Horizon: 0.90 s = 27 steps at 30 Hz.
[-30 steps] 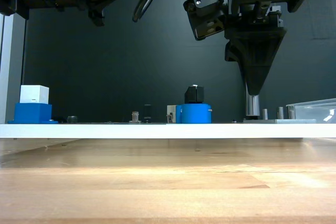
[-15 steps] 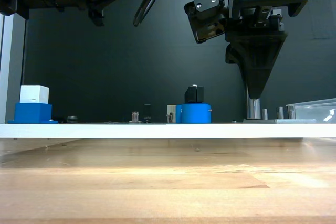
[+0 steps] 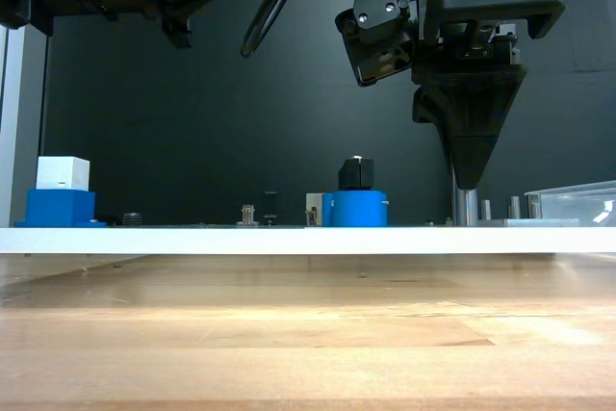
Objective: Pick the 16mm cylinder and place it in the taskboard
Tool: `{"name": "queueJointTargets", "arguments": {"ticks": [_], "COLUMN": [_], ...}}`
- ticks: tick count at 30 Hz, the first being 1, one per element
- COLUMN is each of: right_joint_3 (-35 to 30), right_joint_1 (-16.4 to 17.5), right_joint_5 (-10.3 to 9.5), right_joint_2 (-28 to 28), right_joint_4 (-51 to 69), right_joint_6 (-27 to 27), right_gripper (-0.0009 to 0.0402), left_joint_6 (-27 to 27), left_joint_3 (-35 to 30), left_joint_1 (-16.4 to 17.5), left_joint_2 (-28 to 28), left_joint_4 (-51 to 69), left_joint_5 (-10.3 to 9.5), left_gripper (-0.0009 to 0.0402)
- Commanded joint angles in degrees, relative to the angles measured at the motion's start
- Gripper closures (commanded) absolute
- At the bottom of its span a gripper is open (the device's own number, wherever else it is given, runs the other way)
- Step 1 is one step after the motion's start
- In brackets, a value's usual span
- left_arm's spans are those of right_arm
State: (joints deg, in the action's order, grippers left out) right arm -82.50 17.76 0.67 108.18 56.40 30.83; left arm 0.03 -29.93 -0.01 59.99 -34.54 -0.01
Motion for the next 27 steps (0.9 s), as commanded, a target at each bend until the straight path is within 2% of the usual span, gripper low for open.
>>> {"name": "queueJointTargets", "arguments": {"ticks": [1,19,27], "right_joint_3": [0.0,0.0,0.0], "right_joint_1": [0.0,0.0,0.0], "right_joint_5": [-0.22,-0.17,0.83], "right_joint_2": [0.2,0.0,-0.2], "right_joint_4": [-0.1,0.4,1.1], "right_joint_6": [0.0,0.4,0.4], "right_gripper": [0.0375,0.0375,0.0375], "left_joint_6": [0.0,0.0,0.0], "left_joint_3": [0.0,0.0,0.0], "left_joint_1": [0.0,0.0,0.0], "left_joint_2": [0.0,0.0,0.0], "left_joint_4": [0.0,0.0,0.0], "left_joint_5": [0.00,0.00,0.00], "left_gripper": [0.0393,0.0393,0.0393]}}
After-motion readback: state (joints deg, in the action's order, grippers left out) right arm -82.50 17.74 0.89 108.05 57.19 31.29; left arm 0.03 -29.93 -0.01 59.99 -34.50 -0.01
